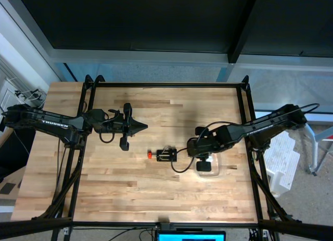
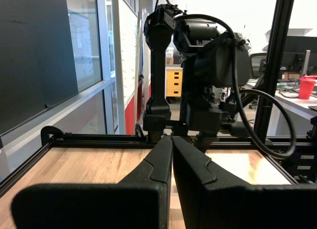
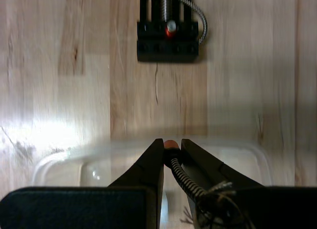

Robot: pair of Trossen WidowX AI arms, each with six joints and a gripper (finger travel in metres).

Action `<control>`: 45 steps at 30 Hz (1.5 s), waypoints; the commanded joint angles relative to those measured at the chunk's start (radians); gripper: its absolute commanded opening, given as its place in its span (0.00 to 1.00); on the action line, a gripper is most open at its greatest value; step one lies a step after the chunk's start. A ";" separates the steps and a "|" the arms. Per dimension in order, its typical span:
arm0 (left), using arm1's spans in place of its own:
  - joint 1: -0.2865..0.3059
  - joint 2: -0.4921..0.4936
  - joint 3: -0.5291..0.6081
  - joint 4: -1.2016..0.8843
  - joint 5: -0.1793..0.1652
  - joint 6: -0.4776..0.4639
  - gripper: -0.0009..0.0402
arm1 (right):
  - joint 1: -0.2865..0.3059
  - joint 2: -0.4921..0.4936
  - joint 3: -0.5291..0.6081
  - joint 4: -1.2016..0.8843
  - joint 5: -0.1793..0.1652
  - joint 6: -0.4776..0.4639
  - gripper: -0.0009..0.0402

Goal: Pick the RCA connector and install on taskboard

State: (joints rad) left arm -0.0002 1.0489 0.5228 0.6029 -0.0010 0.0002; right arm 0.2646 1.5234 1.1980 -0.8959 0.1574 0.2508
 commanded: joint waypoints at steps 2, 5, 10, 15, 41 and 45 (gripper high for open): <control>0.000 0.000 0.000 0.000 0.000 0.000 0.02 | -0.015 0.052 0.046 0.002 0.000 -0.024 0.02; 0.000 0.000 0.000 0.000 0.000 0.000 0.02 | -0.025 0.093 0.079 0.005 0.000 -0.024 0.02; 0.000 0.000 0.000 0.000 0.000 0.000 0.02 | -0.039 0.152 0.122 0.026 0.000 -0.037 0.02; 0.000 0.000 0.000 0.000 0.000 0.000 0.02 | -0.053 0.206 0.173 0.030 0.000 -0.060 0.02; 0.000 0.000 0.000 0.000 0.000 0.000 0.02 | -0.077 0.352 0.291 0.060 -0.001 -0.084 0.02; 0.000 0.000 0.000 0.000 0.000 0.000 0.02 | -0.077 0.353 0.288 0.072 -0.001 -0.084 0.02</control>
